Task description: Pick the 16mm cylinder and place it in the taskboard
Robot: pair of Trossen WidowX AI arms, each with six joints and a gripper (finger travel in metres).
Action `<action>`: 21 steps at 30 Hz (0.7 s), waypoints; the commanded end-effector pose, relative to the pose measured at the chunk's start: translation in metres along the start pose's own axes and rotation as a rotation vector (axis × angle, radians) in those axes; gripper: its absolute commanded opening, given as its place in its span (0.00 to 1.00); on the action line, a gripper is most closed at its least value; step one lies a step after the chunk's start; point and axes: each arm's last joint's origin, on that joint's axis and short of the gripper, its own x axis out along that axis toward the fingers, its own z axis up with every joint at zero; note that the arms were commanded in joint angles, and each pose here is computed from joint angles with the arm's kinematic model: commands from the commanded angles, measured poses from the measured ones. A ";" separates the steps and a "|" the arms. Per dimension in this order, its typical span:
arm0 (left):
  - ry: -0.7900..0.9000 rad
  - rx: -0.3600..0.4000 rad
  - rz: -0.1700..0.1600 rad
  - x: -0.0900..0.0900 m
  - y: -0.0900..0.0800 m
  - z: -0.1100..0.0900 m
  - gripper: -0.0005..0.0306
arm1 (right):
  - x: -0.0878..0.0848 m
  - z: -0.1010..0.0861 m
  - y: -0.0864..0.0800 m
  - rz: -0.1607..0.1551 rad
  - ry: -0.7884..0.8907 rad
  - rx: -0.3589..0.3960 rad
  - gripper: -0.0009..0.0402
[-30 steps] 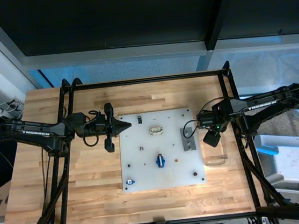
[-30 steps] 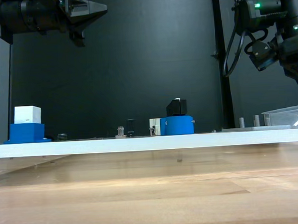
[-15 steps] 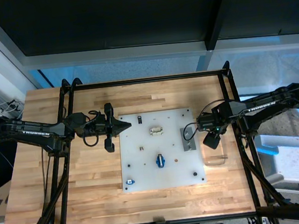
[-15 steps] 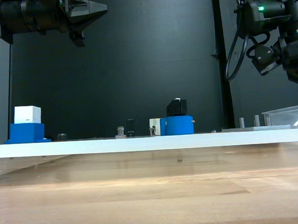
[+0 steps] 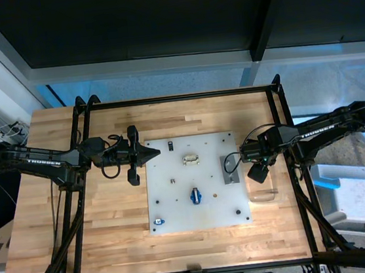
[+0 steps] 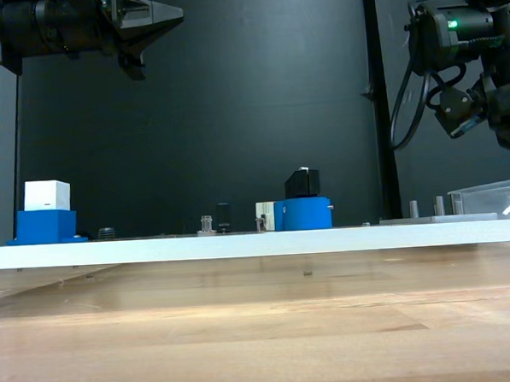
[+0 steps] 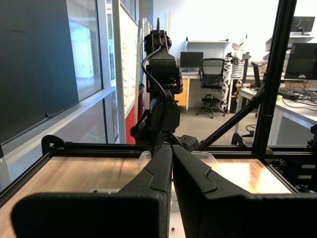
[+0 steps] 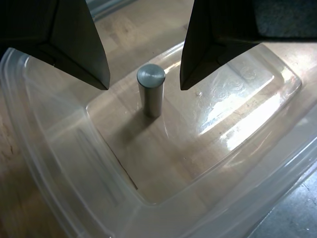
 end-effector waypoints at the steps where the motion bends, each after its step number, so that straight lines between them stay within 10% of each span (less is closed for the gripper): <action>1: 0.000 0.000 0.000 0.000 0.000 0.000 0.02 | 0.003 -0.001 0.000 -0.001 0.001 0.001 0.50; 21: 0.000 0.000 0.000 0.000 0.000 0.000 0.02 | 0.012 -0.003 -0.001 0.004 -0.005 -0.009 0.50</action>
